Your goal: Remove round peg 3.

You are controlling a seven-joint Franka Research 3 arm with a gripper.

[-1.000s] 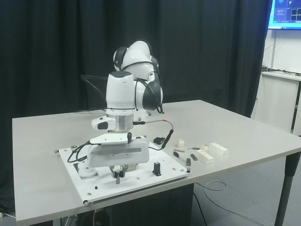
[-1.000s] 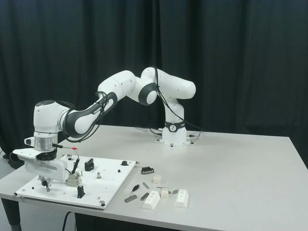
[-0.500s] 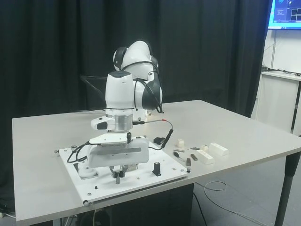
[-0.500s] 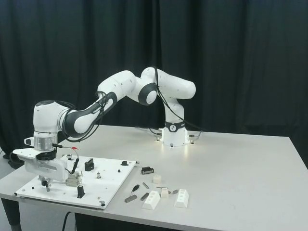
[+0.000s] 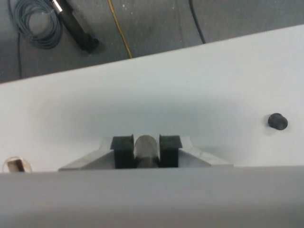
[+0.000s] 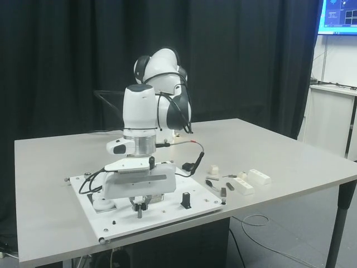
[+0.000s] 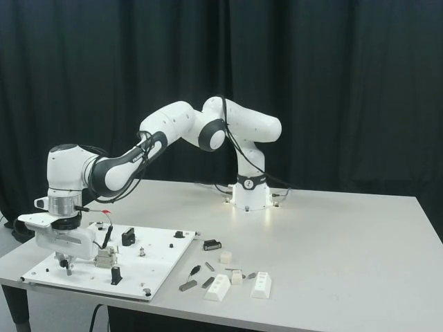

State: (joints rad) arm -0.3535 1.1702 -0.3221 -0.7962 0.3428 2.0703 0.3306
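In the wrist view a short grey round peg [image 5: 146, 148] stands between my two black fingers [image 5: 122, 151], and my gripper [image 5: 146, 153] is shut on it. Below it lies the white board [image 5: 199, 90]. From the room views my gripper [image 6: 139, 209] [image 7: 66, 263] hangs low over the near part of the white board [image 6: 167, 216] [image 7: 83, 282], pointing straight down. The peg's lower end is hidden, so I cannot tell whether it still sits in its hole.
A black stud [image 5: 277, 121] sticks out of the board near the gripper. A black upright part [image 6: 186, 200] stands on the board's front right. Two white blocks [image 6: 251, 180] and small loose parts lie on the table to the right. Cables [image 5: 38, 23] lie on the floor.
The arm's wrist and upper links have shifted slightly to the left in the first room view. The gripper stays shut on the peg over the same part of the board.
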